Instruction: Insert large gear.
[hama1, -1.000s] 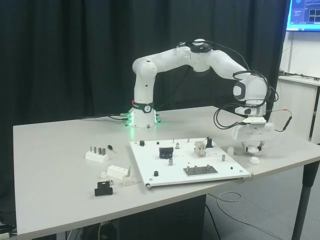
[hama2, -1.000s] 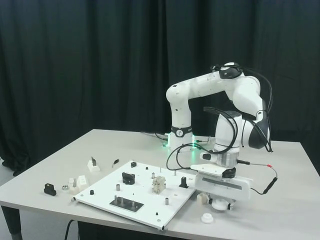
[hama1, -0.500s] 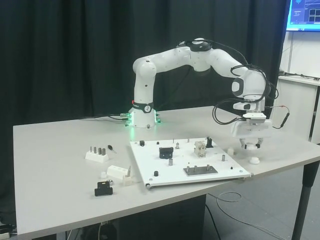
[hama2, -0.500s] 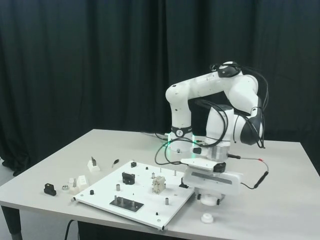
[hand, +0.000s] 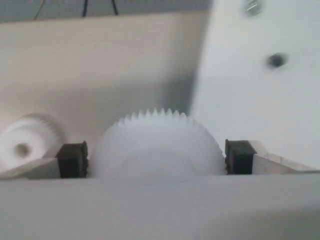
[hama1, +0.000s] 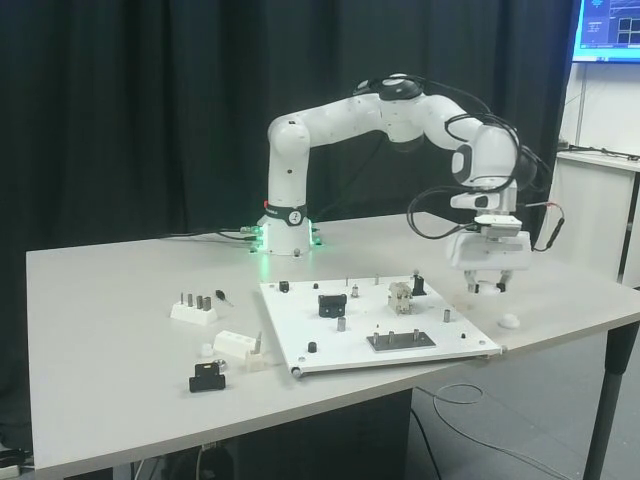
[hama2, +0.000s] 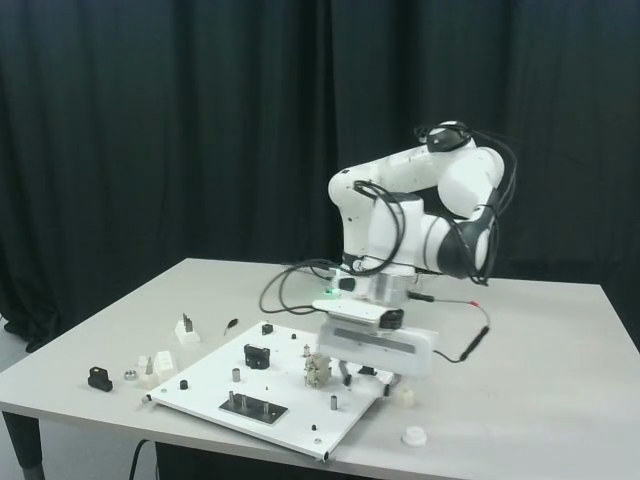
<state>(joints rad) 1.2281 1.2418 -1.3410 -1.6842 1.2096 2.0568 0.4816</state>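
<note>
The large white gear (hand: 157, 142) sits between my gripper's (hand: 155, 159) two black pads (hand: 71, 160), which are shut on its toothed rim. In the first room view the gripper (hama1: 487, 284) hangs a little above the table, just beyond the right edge of the white assembly board (hama1: 300, 330). The second room view shows the gripper (hama2: 366, 376) under its wide white wrist plate, over the board's (hama2: 205, 385) near right corner. Seen from the wrist, the board's edge (hand: 260, 105) runs beside the gear.
Two smaller white gears lie on the table right of the board (hama1: 509, 320) (hama2: 404, 397). On the board stand pegs, a grey plate (hama1: 400, 340) and black parts (hama1: 331, 304). Left of it are a white peg block (hama1: 192, 309) and a black clip (hama1: 207, 377).
The arm has risen from the table right of the board with the large gear and swung towards the board. The wrist has turned on the way.
</note>
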